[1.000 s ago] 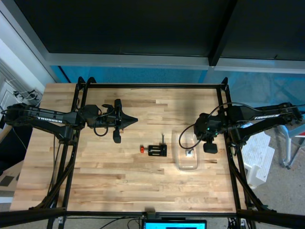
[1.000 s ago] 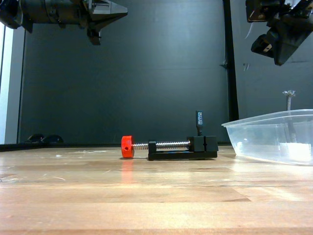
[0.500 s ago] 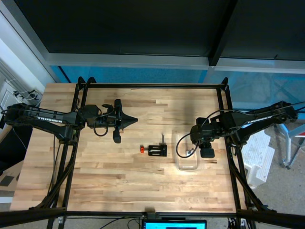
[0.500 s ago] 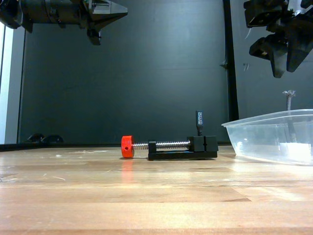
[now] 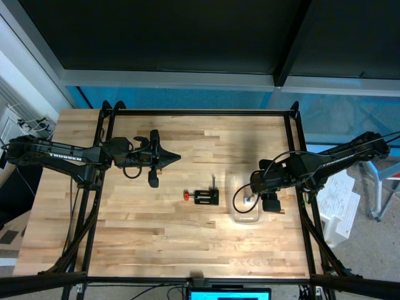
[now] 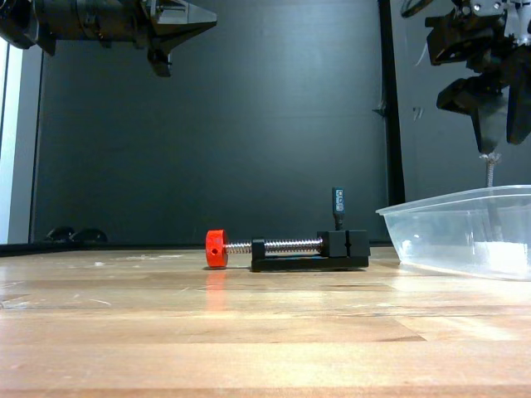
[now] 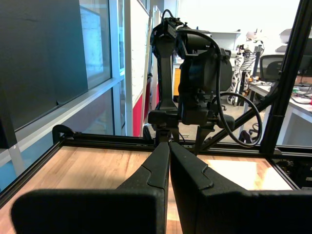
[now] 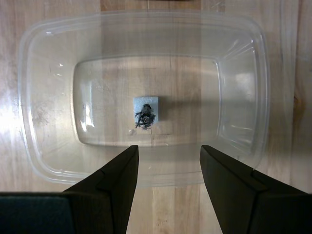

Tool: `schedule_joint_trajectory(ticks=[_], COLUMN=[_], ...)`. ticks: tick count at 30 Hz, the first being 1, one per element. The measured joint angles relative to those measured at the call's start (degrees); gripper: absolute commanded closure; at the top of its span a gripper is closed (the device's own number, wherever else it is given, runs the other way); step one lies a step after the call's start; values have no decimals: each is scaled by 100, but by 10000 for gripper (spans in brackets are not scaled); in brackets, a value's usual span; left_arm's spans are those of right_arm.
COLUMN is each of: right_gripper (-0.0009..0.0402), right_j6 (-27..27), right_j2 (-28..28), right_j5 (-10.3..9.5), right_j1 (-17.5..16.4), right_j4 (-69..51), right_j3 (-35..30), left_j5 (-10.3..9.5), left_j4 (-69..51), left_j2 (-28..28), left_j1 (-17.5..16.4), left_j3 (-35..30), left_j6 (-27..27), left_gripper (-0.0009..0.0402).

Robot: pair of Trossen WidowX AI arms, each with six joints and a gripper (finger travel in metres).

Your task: Pick the usb-c connector and install on the hub

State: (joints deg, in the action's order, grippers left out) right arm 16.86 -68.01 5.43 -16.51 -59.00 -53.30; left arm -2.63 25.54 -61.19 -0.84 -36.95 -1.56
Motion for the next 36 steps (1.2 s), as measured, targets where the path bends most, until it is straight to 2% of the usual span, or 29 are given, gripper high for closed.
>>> schedule_joint_trajectory(ticks=[20,36], right_gripper=[219,221], right_j6=[387,385], right_j2=[-444,-962], right_j5=[61,101], right_j1=[-166,-203], right_j4=[1014,1434], right_j3=[575,605], left_j5=[-2,-2], left_j4=[0,0], left_j2=[0,0], left_j1=[0,0], left_j3=[-2,0], left_j6=[0,2], left_gripper=[393,393])
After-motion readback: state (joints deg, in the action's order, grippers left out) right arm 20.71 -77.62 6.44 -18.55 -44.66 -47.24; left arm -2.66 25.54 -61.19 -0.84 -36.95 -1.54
